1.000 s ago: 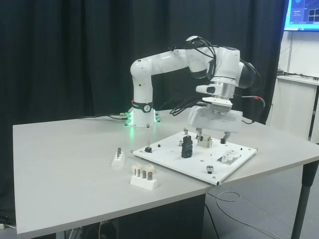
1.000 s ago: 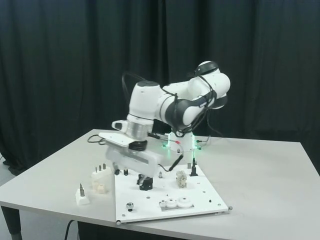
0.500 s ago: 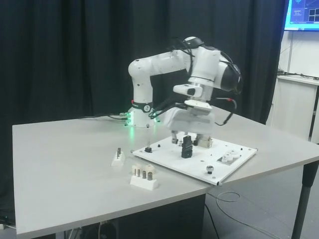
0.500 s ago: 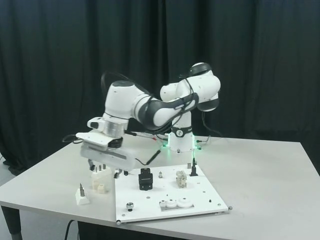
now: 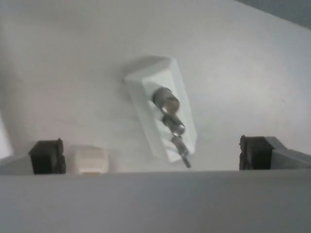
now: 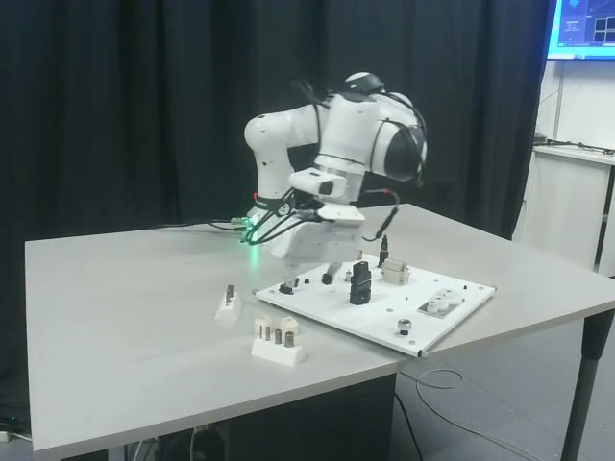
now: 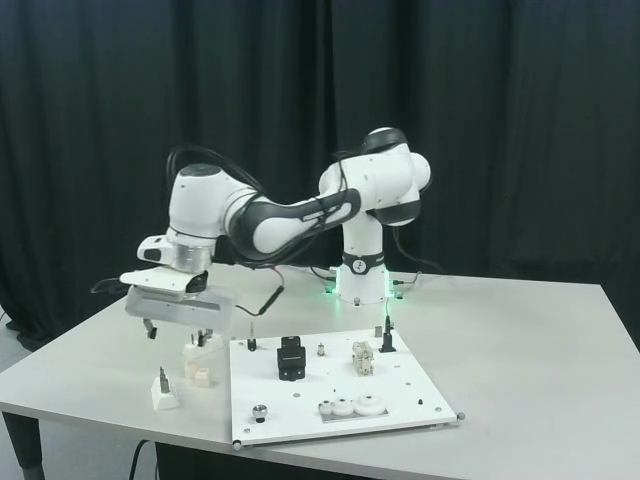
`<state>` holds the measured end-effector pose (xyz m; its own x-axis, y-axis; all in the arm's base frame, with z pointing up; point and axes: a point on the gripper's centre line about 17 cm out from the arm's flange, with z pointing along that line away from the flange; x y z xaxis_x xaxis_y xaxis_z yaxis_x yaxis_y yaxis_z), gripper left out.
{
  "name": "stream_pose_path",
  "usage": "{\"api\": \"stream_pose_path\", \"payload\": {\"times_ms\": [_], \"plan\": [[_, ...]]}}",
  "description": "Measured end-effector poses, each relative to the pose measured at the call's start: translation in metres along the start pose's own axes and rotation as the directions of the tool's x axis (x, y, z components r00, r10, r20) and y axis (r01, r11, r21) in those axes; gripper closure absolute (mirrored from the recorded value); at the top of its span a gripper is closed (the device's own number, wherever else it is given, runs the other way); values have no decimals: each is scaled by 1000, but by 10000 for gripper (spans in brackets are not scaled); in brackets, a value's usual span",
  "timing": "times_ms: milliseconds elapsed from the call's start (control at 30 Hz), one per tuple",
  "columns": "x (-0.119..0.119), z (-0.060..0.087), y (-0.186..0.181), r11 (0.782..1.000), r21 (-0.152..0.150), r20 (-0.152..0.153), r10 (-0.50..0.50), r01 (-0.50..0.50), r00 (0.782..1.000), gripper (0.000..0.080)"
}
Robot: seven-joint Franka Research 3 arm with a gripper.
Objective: Pick round peg 1.
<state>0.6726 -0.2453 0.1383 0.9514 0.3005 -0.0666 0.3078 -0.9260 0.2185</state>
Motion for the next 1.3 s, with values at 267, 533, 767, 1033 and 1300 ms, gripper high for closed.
{"api": "stream_pose_path", "payload": {"times_ms": [267, 533, 767, 1033, 1300], "plan": [[-17, 19, 11, 997, 66, -25, -24, 26, 999, 3], [-31, 42, 10, 984, 131, -52, -116, 122, 992, 3], [-42, 61, 9, 972, 164, -66, -160, 169, 985, 3], [-50, 72, 11, 967, 184, -77, -164, 176, 983, 3], [-53, 81, 14, 963, 194, -92, -170, 185, 981, 3]]}}
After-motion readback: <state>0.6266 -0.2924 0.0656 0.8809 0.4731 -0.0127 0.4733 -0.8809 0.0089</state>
